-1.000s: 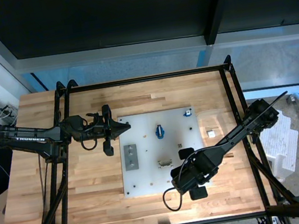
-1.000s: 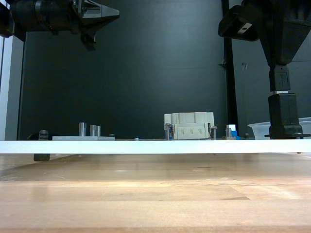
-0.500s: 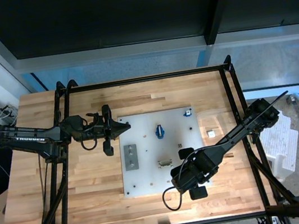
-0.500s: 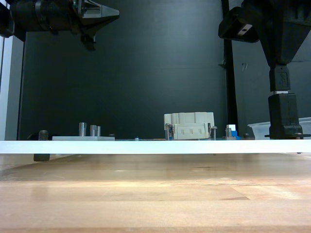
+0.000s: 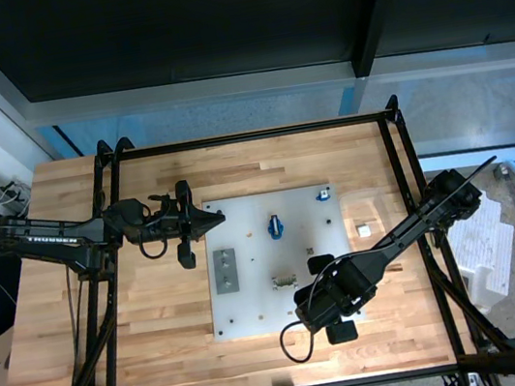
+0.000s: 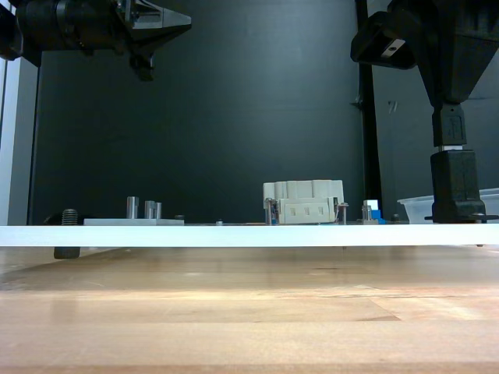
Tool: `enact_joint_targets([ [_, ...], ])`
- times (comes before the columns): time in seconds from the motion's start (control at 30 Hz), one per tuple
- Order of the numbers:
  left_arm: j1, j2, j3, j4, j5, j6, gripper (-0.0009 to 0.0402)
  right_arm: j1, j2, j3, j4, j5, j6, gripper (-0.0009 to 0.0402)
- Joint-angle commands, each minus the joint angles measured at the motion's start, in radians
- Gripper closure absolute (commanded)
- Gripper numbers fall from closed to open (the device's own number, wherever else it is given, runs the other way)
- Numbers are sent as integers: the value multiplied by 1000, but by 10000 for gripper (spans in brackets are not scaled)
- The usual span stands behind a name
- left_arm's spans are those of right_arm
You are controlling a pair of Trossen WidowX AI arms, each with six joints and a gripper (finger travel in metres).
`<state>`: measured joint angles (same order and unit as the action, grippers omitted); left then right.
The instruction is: Pick the USB connector and install on taskboard
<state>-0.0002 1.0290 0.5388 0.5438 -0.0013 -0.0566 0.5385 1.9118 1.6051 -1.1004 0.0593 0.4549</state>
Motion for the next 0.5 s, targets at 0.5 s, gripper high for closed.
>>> enact_joint_targets([
  [0.5,0,0,0,0,0,0,393,1,-35,0,-5,3,5,235],
])
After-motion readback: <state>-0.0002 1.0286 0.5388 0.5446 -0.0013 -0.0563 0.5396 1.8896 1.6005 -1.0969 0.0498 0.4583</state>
